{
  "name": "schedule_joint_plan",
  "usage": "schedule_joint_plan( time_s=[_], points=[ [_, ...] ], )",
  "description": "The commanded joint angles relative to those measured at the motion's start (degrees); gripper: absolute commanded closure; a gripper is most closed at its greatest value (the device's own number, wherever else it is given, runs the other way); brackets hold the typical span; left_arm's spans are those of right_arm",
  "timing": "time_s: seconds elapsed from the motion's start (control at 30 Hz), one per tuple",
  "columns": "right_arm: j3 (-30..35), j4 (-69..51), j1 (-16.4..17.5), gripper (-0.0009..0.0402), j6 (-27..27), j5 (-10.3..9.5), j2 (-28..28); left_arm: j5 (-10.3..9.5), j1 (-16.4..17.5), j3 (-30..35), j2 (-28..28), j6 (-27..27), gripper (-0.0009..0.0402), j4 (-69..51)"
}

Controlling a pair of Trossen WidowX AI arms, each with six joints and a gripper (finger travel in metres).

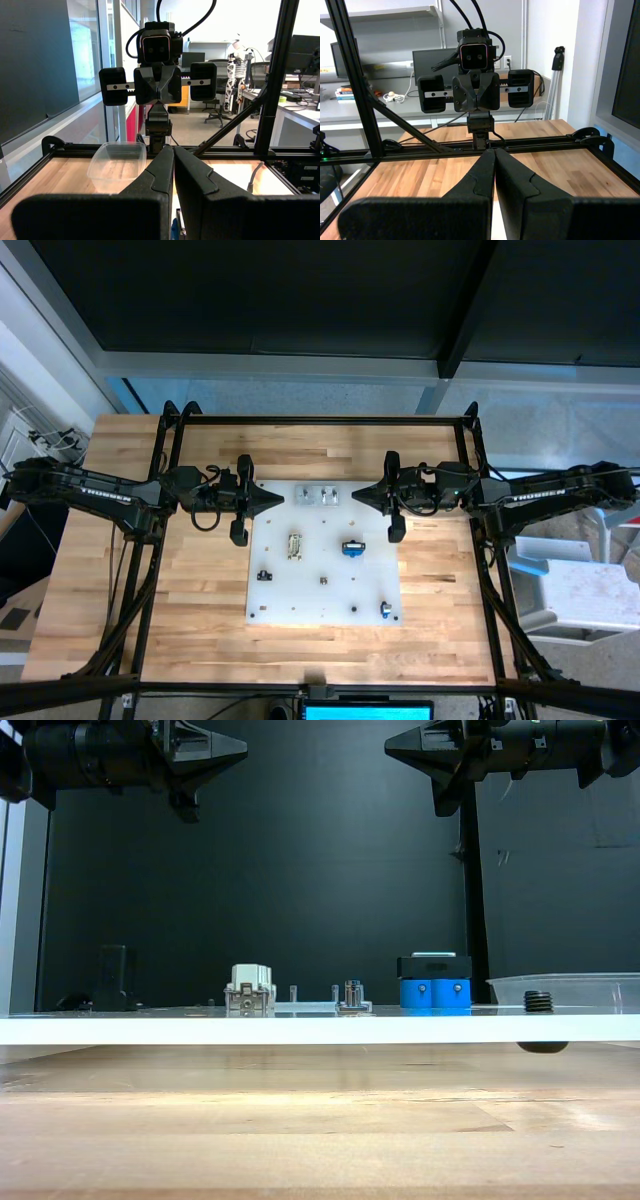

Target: Remove the rj45 connector and place it in the container

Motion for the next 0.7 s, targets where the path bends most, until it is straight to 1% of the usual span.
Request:
schedule_joint_plan(
  time_s=[0.03,0.07,0.1,0.27,0.5,0.57,0.7],
  points=[
    [0.2,-0.9,0.0,0.0393,0.5,-0.48,0.2,0.0,0.0,0.0,0.0,0.0,0.0393,0.0],
    [0.7,-3.2,0.0,0.0393,0.4,-1.27,0.2,0.0,0.0,0.0,0.0,0.0,0.0393,0.0],
    [1.7,-6.4,0.0,0.0393,0.4,-1.49,0.2,0.0,0.0,0.0,0.0,0.0,0.0393,0.0],
    [7.1,-22.6,0.4,0.0393,1.2,-0.98,0.6,0.0,0.0,0.0,0.0,0.0,0.0393,0.0],
    [13.4,-40.6,0.6,0.0393,1.4,-0.87,0.6,0.0,0.0,0.0,0.0,0.0,0.0393,0.0],
    [15.0,-45.2,0.7,0.0393,1.5,-0.72,0.6,0.0,0.0,0.0,0.0,0.0,0.0393,0.0],
    [17.4,-53.5,0.9,0.0393,1.9,0.81,0.6,0.0,0.0,0.0,0.0,0.0,0.0393,0.0]
  ],
)
